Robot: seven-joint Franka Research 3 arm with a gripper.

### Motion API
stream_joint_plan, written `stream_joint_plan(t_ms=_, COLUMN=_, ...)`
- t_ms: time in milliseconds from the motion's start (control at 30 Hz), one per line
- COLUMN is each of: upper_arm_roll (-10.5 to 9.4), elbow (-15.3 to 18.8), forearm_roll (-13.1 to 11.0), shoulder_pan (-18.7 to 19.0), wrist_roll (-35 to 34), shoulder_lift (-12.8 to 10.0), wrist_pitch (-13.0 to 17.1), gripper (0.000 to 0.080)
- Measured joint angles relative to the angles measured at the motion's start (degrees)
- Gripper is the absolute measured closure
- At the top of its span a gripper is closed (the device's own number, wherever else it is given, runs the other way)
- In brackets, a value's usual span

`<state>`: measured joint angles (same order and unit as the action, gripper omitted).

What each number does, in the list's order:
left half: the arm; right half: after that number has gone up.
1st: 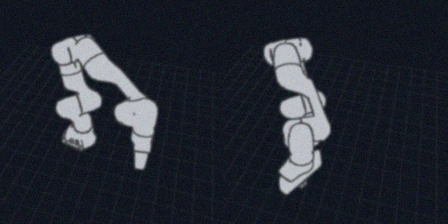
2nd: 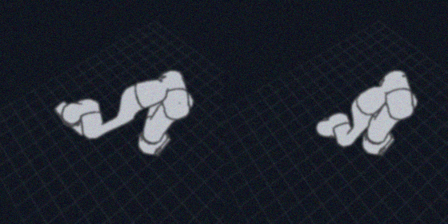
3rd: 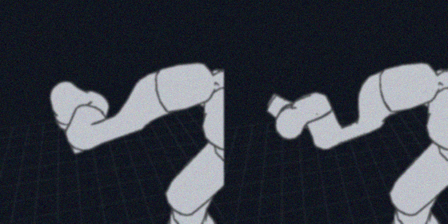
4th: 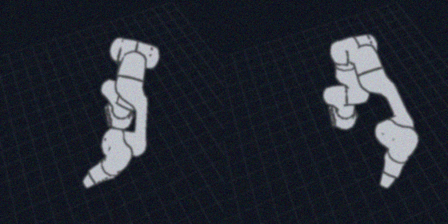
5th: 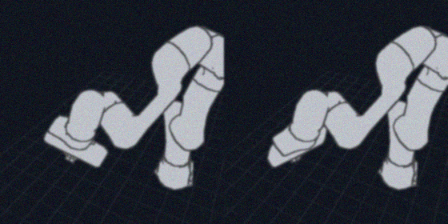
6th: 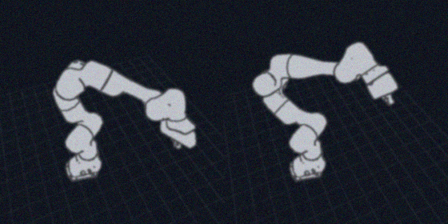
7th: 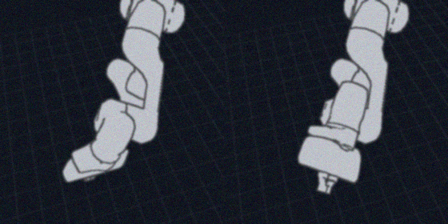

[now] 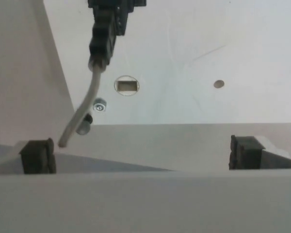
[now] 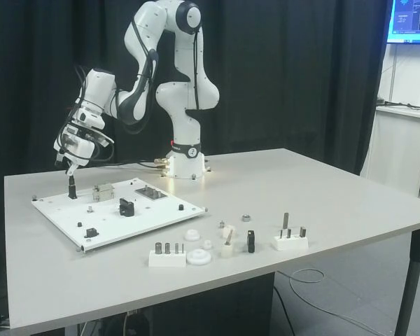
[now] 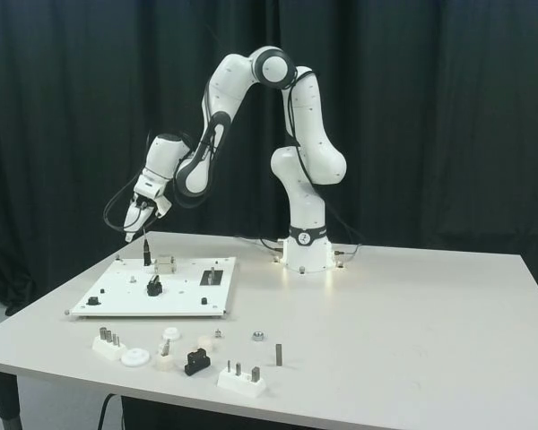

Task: Pick Ethernet.

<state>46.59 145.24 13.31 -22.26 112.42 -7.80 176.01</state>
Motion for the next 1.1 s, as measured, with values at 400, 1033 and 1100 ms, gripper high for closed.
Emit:
stream_joint_plan(t_ms=400, upper_arm_roll=0.01, elbow=-0.04, forearm_roll=1.0, shoulder_pan=0.3, wrist_roll=0.02, shoulder_lift=3.76, wrist_pitch=-1.33, gripper=0.0003)
stream_joint_plan(t_ms=1033, upper_arm_roll=-0.09, elbow=-1.21, forearm_roll=3.24, shoulder_pan=2.21, wrist_roll=0.25, shoulder_lift=11.35, wrist_pitch=-8.88, gripper=0.0003)
stream_joint_plan(t_ms=1100, upper_arm_roll=-0.28, elbow=-1.47, forearm_roll=3.24, shoulder_pan=2.75, wrist_roll=-0.14, shoulder_lift=12.33, wrist_pitch=-9.88, gripper=0.0003)
